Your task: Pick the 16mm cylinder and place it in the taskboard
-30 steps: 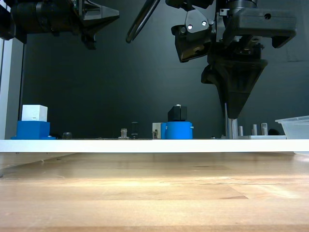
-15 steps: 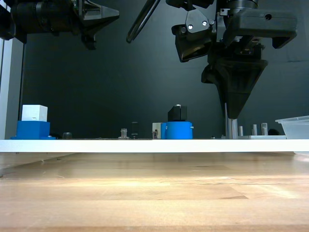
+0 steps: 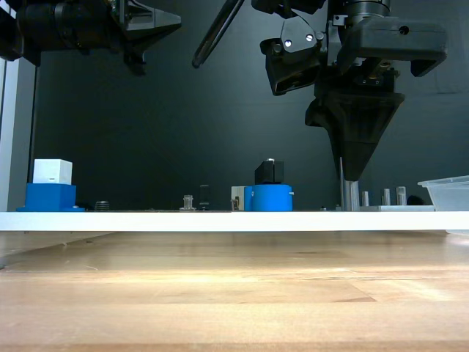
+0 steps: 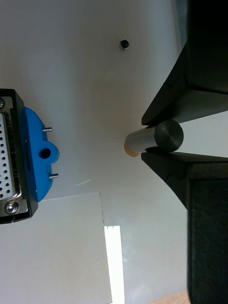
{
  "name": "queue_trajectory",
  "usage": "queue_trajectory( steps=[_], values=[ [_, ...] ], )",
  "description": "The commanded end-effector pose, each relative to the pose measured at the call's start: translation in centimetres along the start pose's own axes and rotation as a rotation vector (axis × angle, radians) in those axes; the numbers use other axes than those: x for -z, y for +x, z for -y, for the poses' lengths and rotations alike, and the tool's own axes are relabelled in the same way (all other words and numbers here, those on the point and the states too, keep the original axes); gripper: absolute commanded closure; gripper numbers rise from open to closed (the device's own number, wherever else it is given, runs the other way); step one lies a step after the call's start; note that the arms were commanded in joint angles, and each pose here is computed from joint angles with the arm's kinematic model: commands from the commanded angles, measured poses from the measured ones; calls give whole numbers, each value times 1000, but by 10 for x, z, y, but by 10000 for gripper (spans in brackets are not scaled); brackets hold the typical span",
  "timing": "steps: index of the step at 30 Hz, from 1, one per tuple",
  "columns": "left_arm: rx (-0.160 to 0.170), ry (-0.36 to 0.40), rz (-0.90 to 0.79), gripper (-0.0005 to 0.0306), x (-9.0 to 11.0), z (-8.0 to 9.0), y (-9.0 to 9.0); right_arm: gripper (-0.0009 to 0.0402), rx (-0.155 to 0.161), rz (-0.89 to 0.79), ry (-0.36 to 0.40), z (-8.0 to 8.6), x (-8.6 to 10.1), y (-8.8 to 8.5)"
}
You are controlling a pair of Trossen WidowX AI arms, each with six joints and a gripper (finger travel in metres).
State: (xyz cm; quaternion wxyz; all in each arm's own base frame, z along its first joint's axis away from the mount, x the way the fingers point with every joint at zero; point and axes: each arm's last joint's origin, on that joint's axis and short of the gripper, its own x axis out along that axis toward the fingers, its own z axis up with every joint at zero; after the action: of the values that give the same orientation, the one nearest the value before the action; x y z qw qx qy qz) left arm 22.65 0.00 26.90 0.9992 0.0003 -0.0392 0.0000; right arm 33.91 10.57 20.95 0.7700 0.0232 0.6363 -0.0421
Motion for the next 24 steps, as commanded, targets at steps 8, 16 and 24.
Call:
queue_trajectory(
  steps=[8,16,24],
  values=[
    [0,0,0,300,0,0,0,366,-20,13,2,-1,-2,0],
    [0,0,0,300,0,0,0,366,-25,14,-1,-3,-1,0],
    [0,0,0,300,0,0,0,366,-41,5,-4,-4,0,0]
  ],
)
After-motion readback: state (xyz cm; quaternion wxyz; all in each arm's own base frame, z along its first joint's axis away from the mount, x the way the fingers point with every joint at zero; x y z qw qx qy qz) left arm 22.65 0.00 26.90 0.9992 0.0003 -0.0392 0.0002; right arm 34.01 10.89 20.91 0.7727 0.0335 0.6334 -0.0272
